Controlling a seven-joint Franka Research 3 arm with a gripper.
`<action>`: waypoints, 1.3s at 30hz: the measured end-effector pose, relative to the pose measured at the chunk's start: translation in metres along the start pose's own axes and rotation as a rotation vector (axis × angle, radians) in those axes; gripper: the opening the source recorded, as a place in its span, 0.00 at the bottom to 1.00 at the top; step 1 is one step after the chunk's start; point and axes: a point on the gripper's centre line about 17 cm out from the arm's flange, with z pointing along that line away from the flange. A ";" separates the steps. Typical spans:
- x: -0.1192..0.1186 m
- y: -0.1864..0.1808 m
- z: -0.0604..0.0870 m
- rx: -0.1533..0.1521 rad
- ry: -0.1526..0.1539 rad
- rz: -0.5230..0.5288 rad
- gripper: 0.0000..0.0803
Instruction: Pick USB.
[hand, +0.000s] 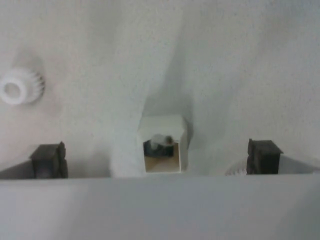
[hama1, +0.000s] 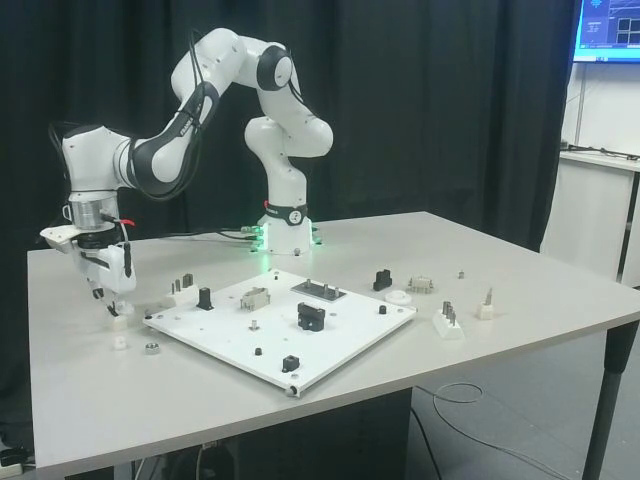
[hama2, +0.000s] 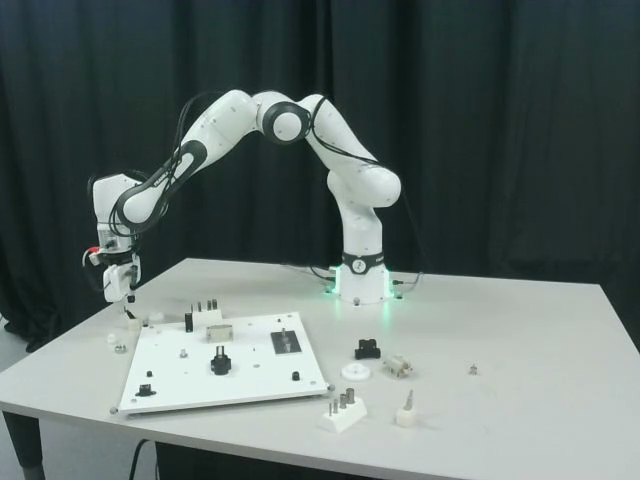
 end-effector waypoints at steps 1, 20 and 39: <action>0.000 0.000 0.001 0.001 -0.002 0.001 1.00; -0.003 0.005 0.019 0.006 -0.015 -0.004 1.00; -0.004 0.004 0.021 0.006 -0.020 -0.014 0.36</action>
